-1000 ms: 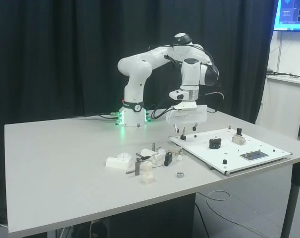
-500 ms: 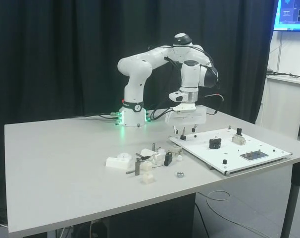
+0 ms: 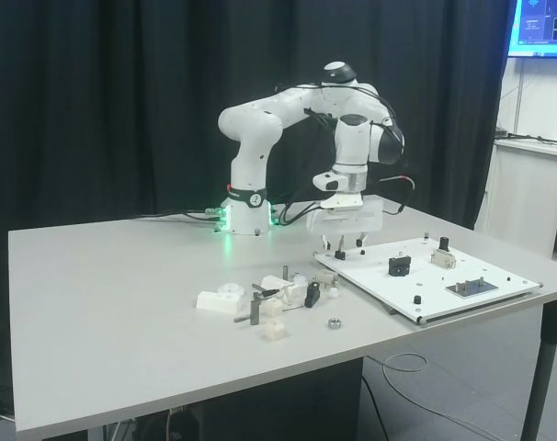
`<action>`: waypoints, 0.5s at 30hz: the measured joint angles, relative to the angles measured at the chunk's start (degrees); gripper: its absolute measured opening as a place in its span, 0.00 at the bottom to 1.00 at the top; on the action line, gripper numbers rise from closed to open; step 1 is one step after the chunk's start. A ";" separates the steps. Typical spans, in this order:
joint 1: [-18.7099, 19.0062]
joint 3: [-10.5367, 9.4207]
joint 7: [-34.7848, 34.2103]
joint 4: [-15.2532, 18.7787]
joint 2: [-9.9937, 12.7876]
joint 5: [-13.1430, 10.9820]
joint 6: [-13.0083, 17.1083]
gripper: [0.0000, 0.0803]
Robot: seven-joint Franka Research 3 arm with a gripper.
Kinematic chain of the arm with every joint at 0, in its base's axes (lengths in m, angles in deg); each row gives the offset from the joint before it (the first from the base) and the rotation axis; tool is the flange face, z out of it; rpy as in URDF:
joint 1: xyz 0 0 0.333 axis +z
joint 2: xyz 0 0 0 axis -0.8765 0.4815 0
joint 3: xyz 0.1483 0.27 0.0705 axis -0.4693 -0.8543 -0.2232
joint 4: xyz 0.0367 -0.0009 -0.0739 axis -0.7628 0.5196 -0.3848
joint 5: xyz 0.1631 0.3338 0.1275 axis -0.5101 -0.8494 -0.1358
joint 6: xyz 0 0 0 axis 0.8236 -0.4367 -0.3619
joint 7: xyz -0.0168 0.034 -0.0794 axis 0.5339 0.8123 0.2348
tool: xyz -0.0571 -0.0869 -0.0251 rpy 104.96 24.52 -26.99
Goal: Remove Ethernet.
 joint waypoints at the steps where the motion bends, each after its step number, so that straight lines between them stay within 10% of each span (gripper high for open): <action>1: 0.00 -0.10 0.00 0.00 0.00 -0.04 0.00 1.00; 15: 0.12 -0.95 0.00 0.05 0.00 -0.33 0.12 1.00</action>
